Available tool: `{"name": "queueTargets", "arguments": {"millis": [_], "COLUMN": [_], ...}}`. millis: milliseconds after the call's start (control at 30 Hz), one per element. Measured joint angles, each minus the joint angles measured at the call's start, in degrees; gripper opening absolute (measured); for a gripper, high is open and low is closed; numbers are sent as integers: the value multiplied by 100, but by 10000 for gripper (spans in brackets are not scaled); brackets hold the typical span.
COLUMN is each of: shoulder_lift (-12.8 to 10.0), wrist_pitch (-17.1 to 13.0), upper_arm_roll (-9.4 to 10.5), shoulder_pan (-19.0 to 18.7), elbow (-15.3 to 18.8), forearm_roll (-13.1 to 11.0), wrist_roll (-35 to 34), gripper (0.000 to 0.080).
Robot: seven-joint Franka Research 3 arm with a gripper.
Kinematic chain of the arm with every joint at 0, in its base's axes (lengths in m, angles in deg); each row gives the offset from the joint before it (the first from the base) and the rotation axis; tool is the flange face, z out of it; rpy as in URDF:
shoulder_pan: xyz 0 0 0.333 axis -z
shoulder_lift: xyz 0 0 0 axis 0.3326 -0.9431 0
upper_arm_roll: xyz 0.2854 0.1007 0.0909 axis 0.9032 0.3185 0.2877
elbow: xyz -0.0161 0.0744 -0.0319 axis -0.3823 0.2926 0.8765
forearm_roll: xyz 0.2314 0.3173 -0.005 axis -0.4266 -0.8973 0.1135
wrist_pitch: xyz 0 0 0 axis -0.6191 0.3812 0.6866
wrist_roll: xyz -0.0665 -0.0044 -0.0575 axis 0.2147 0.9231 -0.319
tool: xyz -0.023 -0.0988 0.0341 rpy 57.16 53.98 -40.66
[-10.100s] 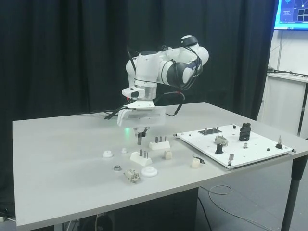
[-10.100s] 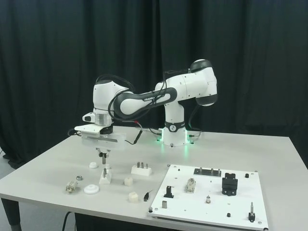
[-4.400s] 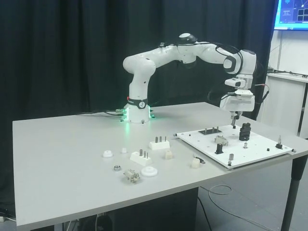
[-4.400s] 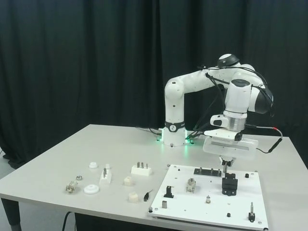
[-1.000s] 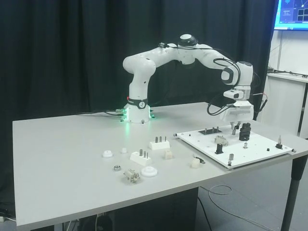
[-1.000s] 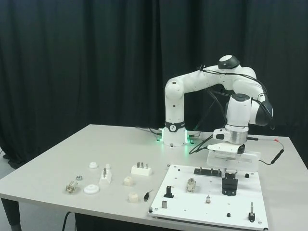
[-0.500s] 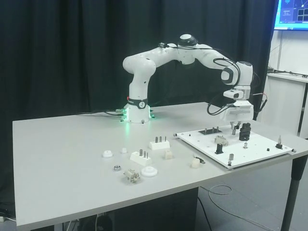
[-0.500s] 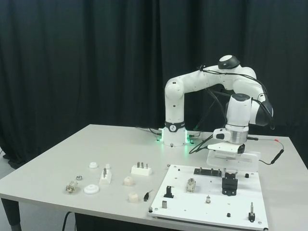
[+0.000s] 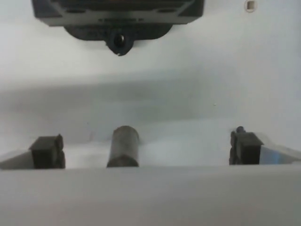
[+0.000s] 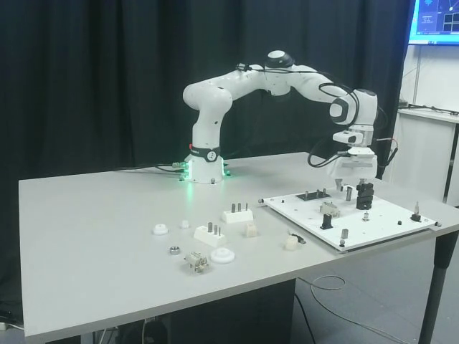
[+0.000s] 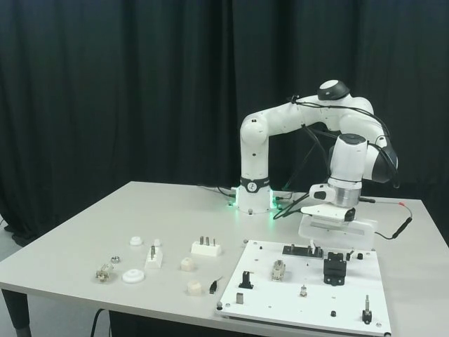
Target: Insert round peg 4.
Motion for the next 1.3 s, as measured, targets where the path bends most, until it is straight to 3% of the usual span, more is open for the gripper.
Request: {"name": "queueTargets", "arguments": {"millis": [333,1300], "shoulder_lift": [9,9], "wrist_pitch": [0,-15], "upper_arm_roll": [-19,-19], "shoulder_pan": [-1,-2], "elbow": [4,130], "forearm_roll": [182,382], "wrist_roll": [-39,-64], "gripper": [791,800]}}
